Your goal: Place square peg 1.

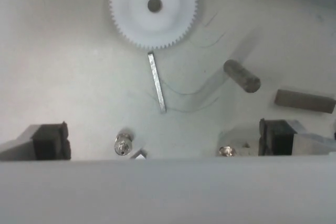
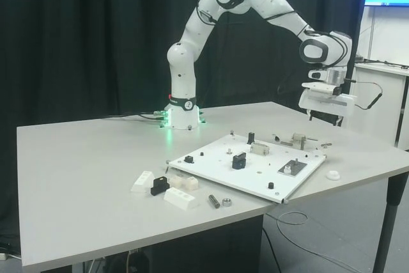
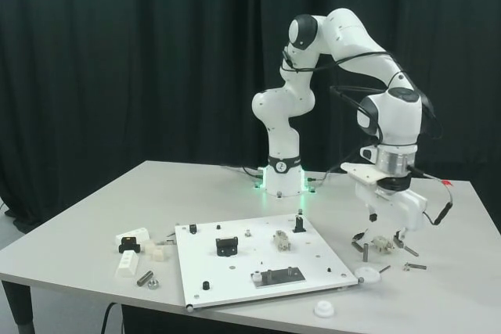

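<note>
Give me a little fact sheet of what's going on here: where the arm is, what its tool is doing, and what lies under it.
arm: white, reaching over the grey table beside the white board
tool: open, empty, hovering above loose parts
below tool: white gear, thin square peg, dark round peg, flat dark bar
peg status: lying on the table, not yet grasped
board: carries several small fixtures

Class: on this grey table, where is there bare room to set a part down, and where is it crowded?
Bare: the table between the robot base and the white blocks. Crowded: the white board, and the loose pegs beneath the gripper.
</note>
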Controlling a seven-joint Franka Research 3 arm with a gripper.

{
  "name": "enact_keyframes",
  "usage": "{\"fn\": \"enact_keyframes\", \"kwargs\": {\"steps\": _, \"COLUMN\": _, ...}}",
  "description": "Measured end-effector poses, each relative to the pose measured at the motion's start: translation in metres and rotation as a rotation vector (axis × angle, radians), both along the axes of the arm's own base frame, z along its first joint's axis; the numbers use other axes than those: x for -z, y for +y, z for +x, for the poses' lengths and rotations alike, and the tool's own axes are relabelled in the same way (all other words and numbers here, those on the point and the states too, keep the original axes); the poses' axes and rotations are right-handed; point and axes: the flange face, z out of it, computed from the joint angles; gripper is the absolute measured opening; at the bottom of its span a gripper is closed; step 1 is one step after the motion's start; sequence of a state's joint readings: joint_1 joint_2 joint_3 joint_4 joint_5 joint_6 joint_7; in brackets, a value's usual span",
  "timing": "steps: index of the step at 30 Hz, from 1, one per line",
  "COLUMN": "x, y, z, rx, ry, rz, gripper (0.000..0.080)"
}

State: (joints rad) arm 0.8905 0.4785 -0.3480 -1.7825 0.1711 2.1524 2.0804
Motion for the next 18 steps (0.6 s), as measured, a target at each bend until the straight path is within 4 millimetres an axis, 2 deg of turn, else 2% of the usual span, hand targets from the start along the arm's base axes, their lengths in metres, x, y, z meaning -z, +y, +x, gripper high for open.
{"fn": "enact_keyframes", "kwargs": {"steps": 8, "x": -0.013, "y": -0.004, "z": 0.002, "rx": -0.001, "ry": -0.006, "rz": -0.009, "gripper": 0.0800}}
{"fn": "enact_keyframes", "kwargs": {"steps": 18, "x": -0.020, "y": -0.008, "z": 0.005, "rx": 0.000, "ry": -0.015, "rz": -0.014, "gripper": 0.0800}}
